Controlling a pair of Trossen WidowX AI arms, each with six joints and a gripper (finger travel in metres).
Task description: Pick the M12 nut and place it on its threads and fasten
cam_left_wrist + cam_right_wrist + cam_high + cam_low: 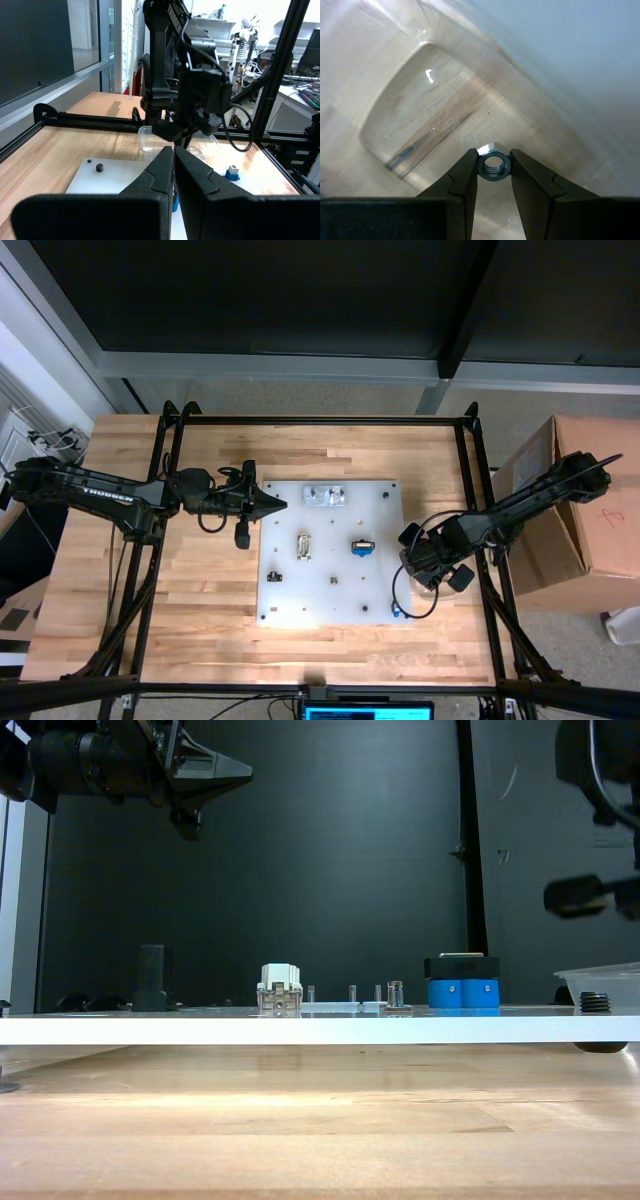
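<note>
Nut: the small silver nut [494, 167] is pinched between the two fingertips of the right claw [493, 158]. Its threaded hole faces the wrist camera, and it is held clear of its stud.
Nut's height: the clear tray [415, 115] fills the view behind it. Whether the nut touches the tray floor or hangs just above it cannot be told for sure, though it seems lifted.
Stud: the short black ribbed stud [596, 1003] stands on the white board [330, 560] near its near right edge. Its ribs are bare, with nothing on top.
Right claw: it is closed on the nut, with one finger on each flat. In the high view the right arm reaches in from the counter's right edge and ends over the tray, just off the board's right side.
Left claw: the left claw [174, 156] has its fingers pressed together, with nothing between them. It hovers well above the board's far left edge, pointing toward the right arm.
Board: it also carries a blue block [462, 985] and a small white connector [279, 988], both well apart from the stud.
Counter: the wooden counter [200, 590] carries the board, and a cardboard box [590, 510] stands beyond the counter's right edge.
</note>
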